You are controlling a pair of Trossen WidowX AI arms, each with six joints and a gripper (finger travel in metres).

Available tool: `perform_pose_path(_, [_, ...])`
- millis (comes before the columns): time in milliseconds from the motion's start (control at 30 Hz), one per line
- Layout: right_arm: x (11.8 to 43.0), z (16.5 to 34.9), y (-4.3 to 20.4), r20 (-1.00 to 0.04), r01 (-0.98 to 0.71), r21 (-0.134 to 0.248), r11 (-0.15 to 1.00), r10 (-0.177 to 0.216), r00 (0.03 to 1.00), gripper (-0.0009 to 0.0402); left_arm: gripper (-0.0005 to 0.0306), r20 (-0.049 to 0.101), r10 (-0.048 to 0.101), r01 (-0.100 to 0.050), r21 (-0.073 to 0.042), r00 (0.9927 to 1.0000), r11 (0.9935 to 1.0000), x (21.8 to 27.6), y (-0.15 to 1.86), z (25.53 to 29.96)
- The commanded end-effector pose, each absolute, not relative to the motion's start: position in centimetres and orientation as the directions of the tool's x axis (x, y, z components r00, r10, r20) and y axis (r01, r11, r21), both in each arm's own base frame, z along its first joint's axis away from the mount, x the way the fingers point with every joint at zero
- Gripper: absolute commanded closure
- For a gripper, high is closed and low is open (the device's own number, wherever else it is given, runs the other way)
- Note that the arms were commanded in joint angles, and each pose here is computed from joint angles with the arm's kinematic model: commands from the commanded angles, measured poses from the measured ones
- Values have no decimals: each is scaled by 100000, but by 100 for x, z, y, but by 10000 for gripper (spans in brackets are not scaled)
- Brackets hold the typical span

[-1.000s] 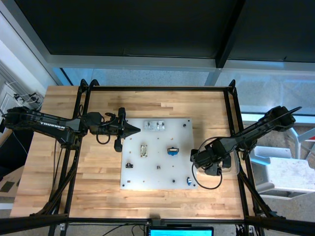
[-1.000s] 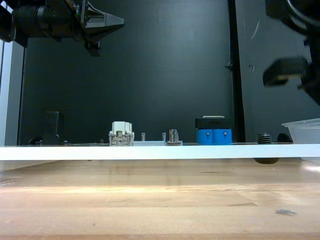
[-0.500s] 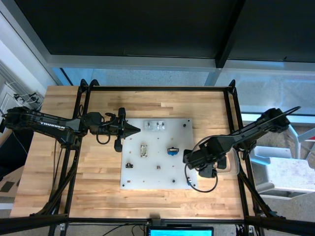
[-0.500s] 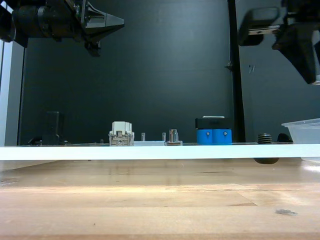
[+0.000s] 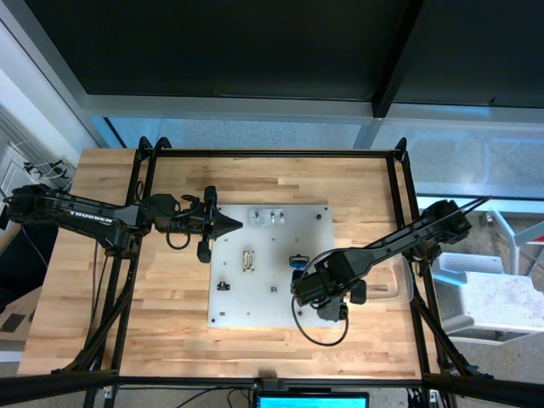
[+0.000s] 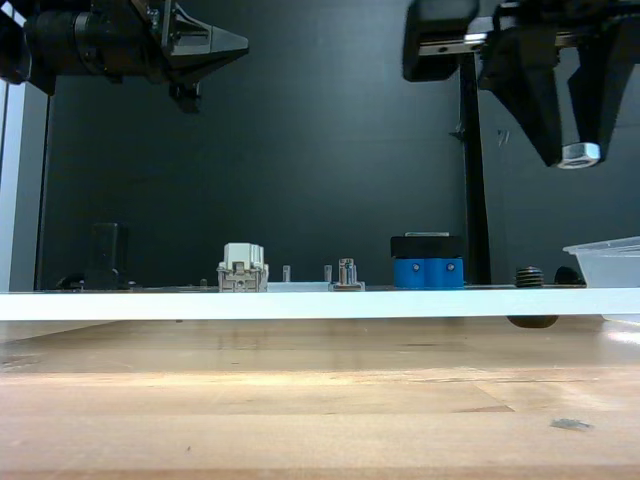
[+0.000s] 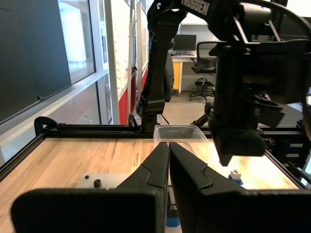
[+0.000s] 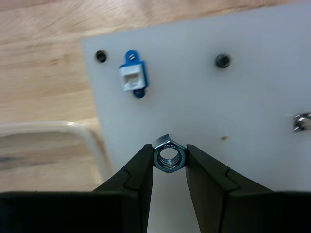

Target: Pick the M12 fastener and fasten on the M12 threads

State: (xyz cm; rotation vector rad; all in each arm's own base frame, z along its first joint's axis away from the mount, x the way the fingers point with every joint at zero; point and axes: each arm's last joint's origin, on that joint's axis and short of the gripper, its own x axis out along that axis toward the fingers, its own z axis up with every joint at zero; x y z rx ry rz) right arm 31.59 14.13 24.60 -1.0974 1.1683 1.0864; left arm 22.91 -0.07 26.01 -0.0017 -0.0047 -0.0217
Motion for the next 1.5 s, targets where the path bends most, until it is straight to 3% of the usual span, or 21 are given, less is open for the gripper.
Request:
perform_pose_path(33, [3245, 2429, 1462, -99544, -98850, -6924, 13442, 5580, 7731, 339, 300, 515, -2212, 2213, -160, 99974, 99975, 2292, -7, 2602])
perform_pose_path(667, [3812, 2119, 1771, -99719, -99156, -5184, 11880, 4758, 5784, 339, 300, 515, -2174, 2175, -160, 99975, 99976, 2292, -6, 2602])
perform_pose_path(1100, [3790, 1989, 1844, -99871, -99402, -2972, 10509, 3782, 3386, 339, 300, 515, -2212, 2213, -160, 99974, 99975, 2292, -7, 2602])
perform_pose_path(1500, [3775, 1925, 1847, -99854, -99302, -3217, 11347, 3940, 3685, 339, 300, 515, -2212, 2213, -160, 99974, 99975, 2292, -7, 2602])
